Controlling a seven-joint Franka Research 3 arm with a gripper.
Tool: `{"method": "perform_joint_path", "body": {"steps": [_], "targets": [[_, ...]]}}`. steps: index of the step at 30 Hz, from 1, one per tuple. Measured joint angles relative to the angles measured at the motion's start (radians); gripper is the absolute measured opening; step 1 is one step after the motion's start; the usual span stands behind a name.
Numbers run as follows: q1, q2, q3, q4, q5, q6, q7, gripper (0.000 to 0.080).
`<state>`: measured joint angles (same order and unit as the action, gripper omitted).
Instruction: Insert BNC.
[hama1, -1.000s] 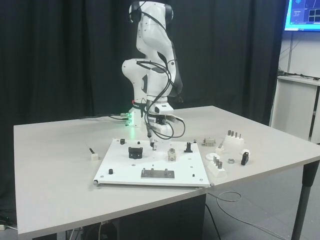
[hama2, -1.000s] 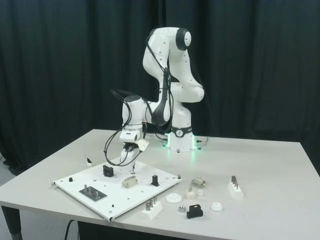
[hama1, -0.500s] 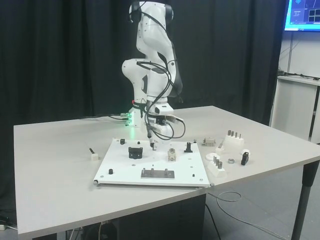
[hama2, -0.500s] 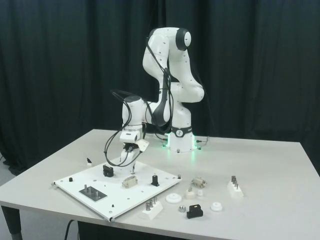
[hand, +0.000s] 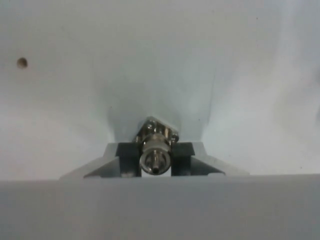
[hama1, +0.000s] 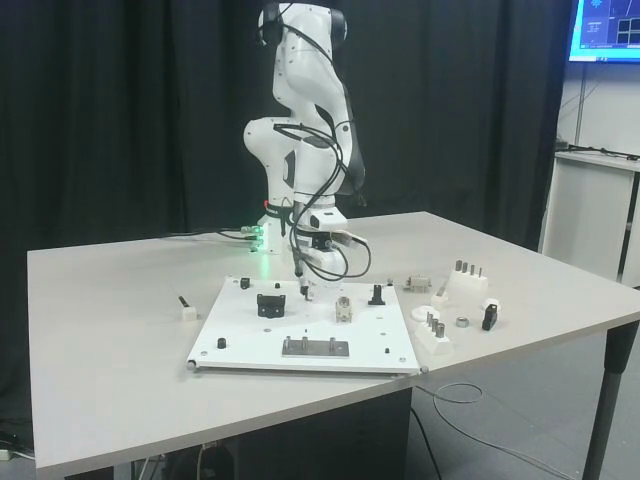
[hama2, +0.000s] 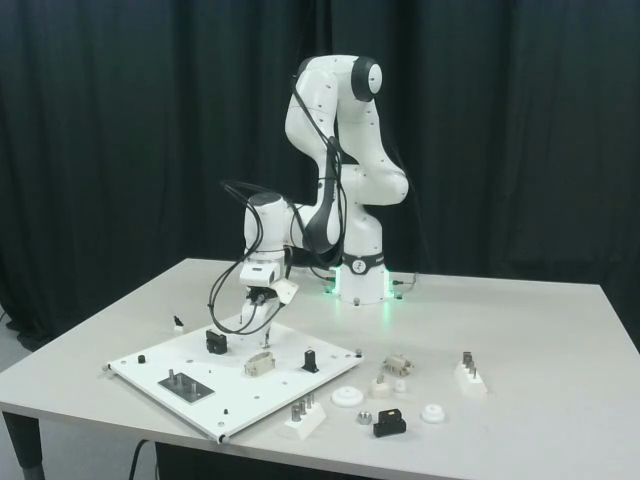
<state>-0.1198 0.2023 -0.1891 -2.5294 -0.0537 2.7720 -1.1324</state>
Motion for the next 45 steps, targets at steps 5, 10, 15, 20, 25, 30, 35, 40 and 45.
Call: {"method": "perform_joint_path", "body": {"steps": [5,10,15,20,25,30,35,40,45], "targets": [[0.0,0.001,0.0,0.002,0.0,-0.004,0.0,0.0125],[0.001,0.003,0.0,0.006,0.0,-0.01,-0.001,0.0125],[0.001,0.004,0.0,0.007,0.0,-0.011,-0.002,0.0125],[0.001,0.004,0.0,0.007,0.0,-0.011,-0.002,0.0125],[0.001,0.004,0.0,0.007,0.0,-0.011,-0.002,0.0125],[0.001,0.004,0.0,0.007,0.001,-0.012,0.004,0.0125],[0.001,0.004,-0.001,0.007,0.002,-0.013,0.047,0.0125],[0.001,0.003,-0.001,0.008,0.002,-0.016,0.099,0.0125],[0.001,0.003,-0.001,0.009,0.002,-0.021,0.143,0.0125]]}}
